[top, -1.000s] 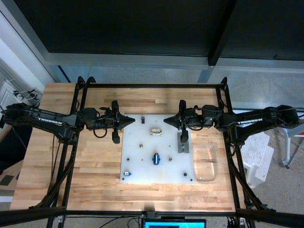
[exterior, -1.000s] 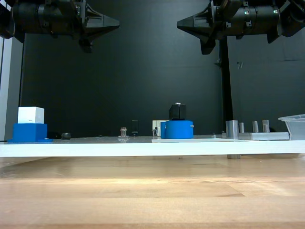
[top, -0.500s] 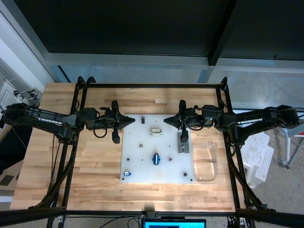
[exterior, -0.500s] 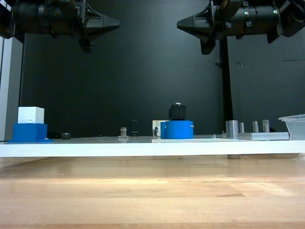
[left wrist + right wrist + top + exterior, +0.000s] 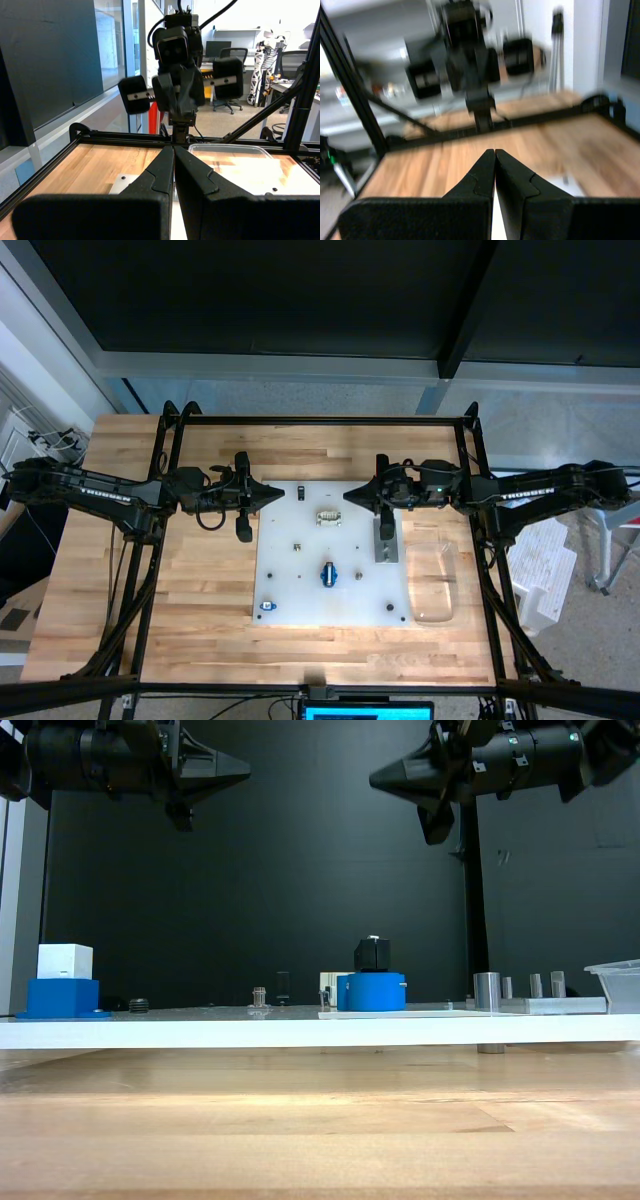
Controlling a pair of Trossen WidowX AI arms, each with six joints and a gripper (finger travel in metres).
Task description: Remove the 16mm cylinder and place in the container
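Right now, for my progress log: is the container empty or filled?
Empty: only wood grain shows through the container. The left end effector and right end effector, both shut, hover above the board.

You see both arms held high, reaching inward; left gripper [image 5: 280, 496] and right gripper [image 5: 348, 496] face each other, fingers pressed together.

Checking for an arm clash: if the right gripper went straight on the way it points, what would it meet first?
Probably the left gripper, facing it tip to tip above the board; the right gripper tilts slightly down, so it might pass beneath.
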